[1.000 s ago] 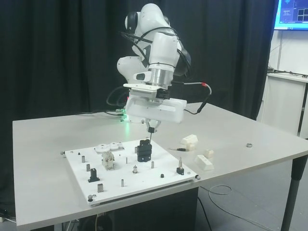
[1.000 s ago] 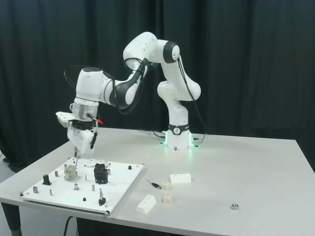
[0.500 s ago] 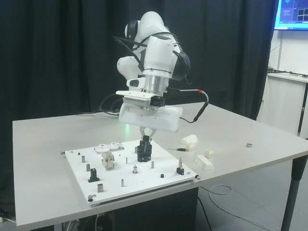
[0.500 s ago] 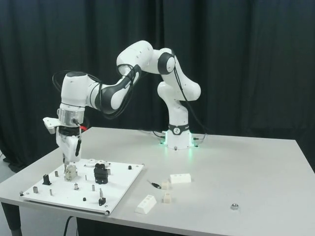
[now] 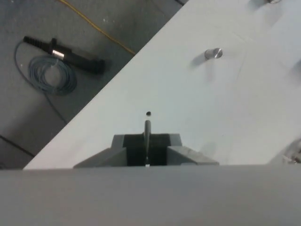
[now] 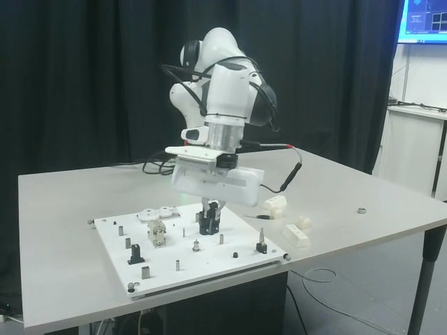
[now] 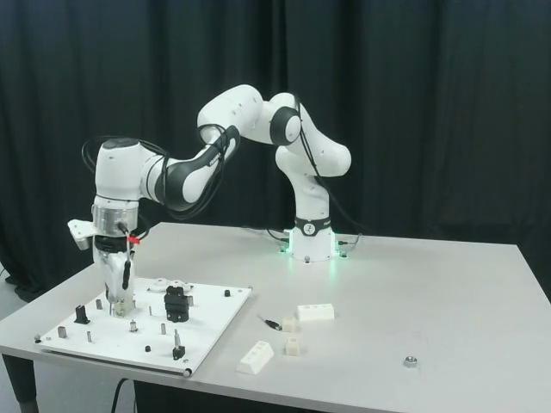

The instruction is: Insert round peg 1.

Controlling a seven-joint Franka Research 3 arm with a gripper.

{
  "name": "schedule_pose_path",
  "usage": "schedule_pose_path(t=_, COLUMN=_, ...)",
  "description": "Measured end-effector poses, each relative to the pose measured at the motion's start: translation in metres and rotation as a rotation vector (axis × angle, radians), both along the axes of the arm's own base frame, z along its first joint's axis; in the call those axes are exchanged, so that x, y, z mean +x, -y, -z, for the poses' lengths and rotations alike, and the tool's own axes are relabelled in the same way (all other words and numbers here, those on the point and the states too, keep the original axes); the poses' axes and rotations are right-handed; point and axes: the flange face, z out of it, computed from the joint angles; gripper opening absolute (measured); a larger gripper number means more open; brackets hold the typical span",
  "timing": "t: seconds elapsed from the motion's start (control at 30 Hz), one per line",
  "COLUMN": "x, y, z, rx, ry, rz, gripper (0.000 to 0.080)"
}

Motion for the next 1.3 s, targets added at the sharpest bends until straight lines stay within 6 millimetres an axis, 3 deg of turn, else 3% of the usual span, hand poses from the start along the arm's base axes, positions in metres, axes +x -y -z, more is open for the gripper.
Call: schedule_pose_path(t=1.3, x=-0.002, y=0.009, z=0.055, rx=0.058, ry=-0.039, rz=0.010, gripper=0.0014)
